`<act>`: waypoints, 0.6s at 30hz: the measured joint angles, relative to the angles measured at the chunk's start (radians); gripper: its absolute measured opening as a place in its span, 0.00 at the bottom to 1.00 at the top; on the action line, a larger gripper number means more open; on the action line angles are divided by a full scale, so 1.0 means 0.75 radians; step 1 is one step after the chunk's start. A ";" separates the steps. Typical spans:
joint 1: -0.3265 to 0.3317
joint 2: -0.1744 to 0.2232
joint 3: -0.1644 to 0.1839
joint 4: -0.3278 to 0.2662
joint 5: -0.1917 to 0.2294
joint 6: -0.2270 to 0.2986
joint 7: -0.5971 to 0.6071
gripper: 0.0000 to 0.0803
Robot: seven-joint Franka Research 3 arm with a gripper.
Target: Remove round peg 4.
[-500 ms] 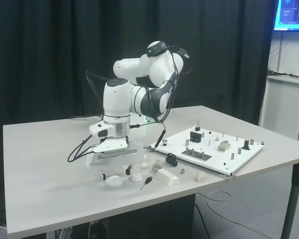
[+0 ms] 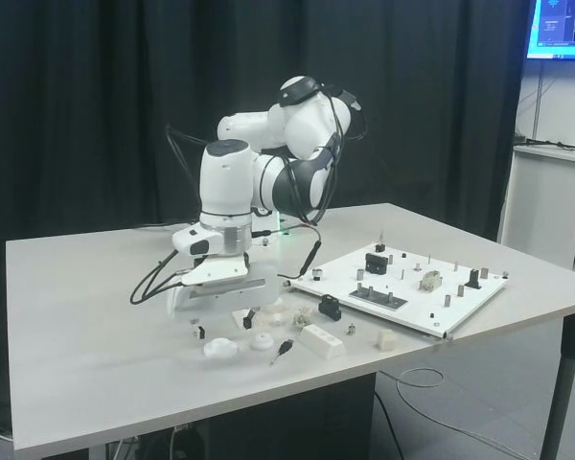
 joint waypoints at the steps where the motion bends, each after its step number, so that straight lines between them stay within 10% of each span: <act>1: -0.002 0.000 0.000 0.004 -0.003 -0.003 0.001 1.00; 18: -0.018 0.000 0.000 0.049 -0.023 -0.044 0.031 1.00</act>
